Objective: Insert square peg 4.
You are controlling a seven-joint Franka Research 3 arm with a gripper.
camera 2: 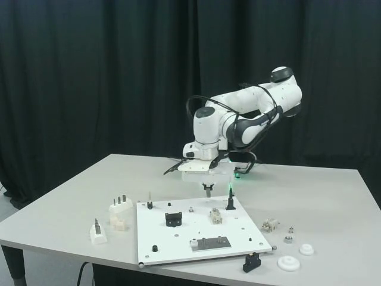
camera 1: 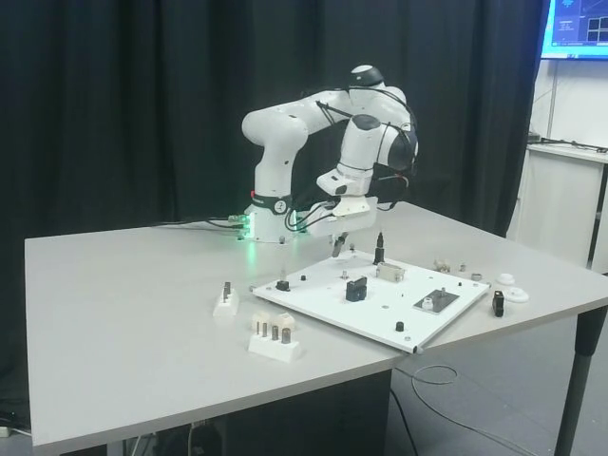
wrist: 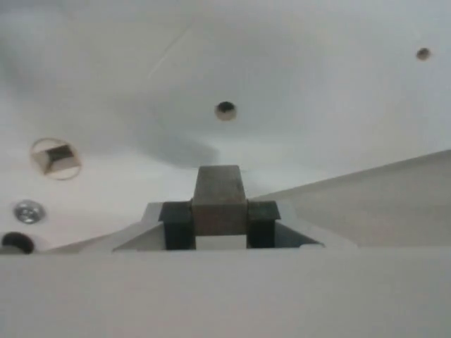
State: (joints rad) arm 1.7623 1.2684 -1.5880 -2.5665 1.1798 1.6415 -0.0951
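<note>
My gripper (wrist: 220,225) is shut on a dark square peg (wrist: 220,196), which stands out past the two black finger pads (wrist: 176,224). Under it lies the white board (wrist: 317,105). A square hole (wrist: 56,156) with a round rim is in the board, off to one side of the peg, and a small round hole (wrist: 225,110) lies straight ahead of the peg. In the room views the gripper (camera 1: 339,249) (camera 2: 207,189) hangs just above the far edge of the board (camera 1: 380,318) (camera 2: 178,238), with the peg pointing down.
An upright black post (camera 2: 230,199) stands on the board close to the gripper. A black block (camera 2: 173,219) and a grey metal plate (camera 2: 208,243) are on the board too. White peg holders (camera 2: 119,214) stand on the table beside it; white discs (camera 2: 289,262) lie at the other side.
</note>
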